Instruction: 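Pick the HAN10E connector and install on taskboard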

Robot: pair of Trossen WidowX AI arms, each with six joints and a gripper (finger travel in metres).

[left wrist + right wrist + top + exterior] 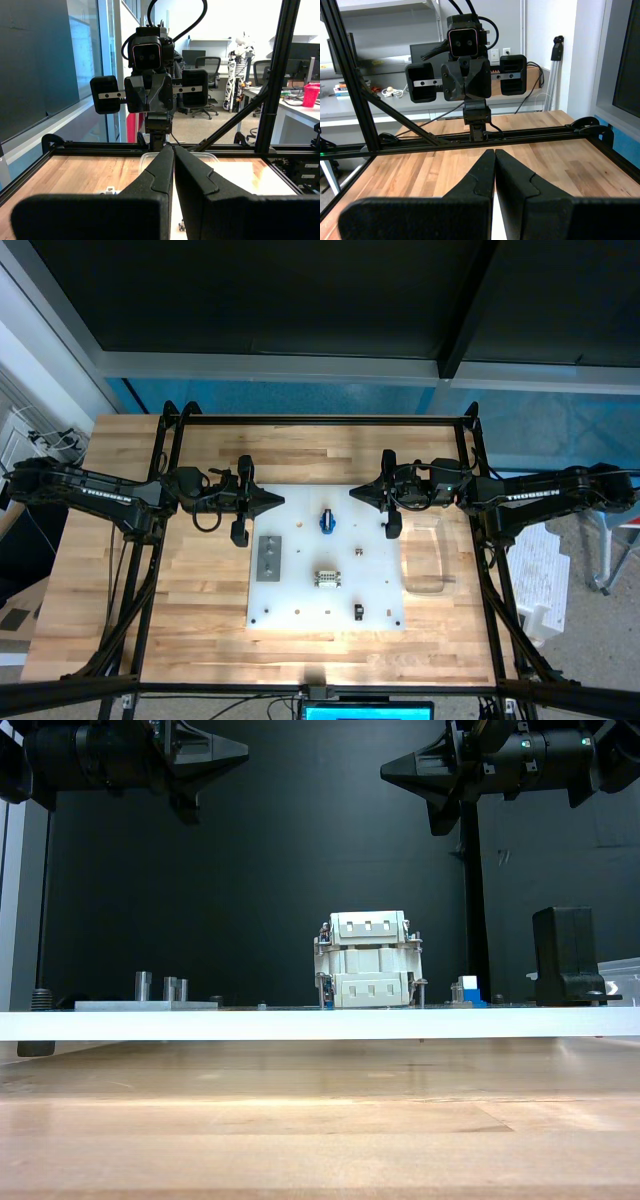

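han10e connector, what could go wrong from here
The HAN10E connector stands on the taskboard, with nothing gripping it. The left gripper and right gripper hang shut over the board's far edge. If either came down unopened, it could knock the connector over. The grey block and small black part sit close by, so opened fingers might clip them.

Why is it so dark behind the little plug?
Low view: the background behind the HAN10E connector is black, and the near wood looks blurry. High view: evenly lit; left gripper and right gripper hang shut above the far edge of the taskboard.
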